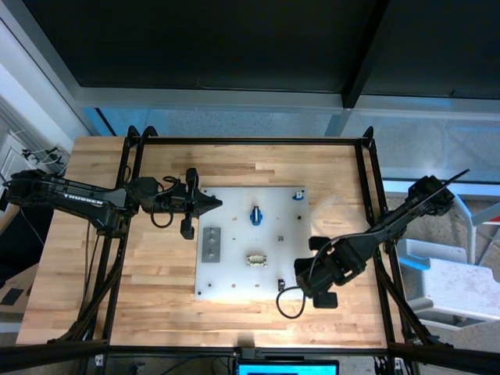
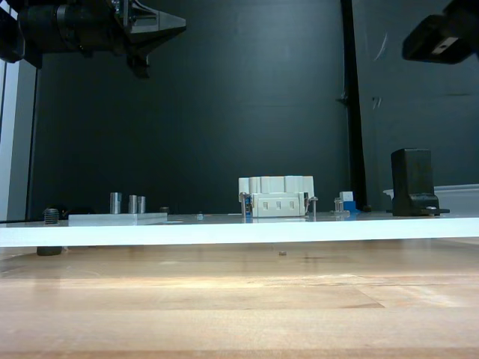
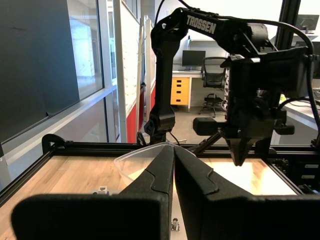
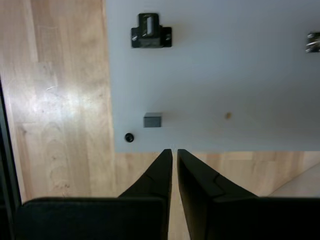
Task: Pick the 16mm bar from the taskboard and place it in the container
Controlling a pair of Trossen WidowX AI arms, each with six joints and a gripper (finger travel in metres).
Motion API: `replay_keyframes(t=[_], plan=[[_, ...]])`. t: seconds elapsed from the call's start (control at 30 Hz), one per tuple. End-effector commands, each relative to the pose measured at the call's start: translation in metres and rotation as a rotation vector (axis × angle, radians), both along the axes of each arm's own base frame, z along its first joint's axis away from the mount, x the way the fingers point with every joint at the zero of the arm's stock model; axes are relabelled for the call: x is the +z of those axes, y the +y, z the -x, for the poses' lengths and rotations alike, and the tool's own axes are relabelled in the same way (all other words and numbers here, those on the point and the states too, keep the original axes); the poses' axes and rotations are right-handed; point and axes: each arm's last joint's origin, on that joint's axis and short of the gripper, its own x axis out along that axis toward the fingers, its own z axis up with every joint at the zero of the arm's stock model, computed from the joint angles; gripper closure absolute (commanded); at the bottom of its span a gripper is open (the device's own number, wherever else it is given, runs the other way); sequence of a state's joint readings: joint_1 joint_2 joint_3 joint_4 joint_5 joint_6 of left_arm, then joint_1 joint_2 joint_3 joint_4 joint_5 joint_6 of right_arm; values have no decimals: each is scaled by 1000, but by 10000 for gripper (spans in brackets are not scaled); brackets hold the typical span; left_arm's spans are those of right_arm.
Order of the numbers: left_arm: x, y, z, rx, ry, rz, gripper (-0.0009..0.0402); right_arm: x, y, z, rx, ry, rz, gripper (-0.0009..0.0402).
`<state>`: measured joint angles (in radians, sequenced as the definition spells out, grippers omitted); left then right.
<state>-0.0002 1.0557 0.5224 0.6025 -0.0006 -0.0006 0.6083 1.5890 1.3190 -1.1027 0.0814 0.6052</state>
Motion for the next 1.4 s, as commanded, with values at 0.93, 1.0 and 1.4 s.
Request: replay_keyframes(t=[0.93,1.0,1.4], plan=[[0,0,0,0,-1,0,393,-19,12,-3,8,-1,2,146],[0,0,0,0,-1,0,393,-22,11,-2,7,5,7,145],[0,0,0,0,-1,0,393,-40,13,-6,4,4,37,146]])
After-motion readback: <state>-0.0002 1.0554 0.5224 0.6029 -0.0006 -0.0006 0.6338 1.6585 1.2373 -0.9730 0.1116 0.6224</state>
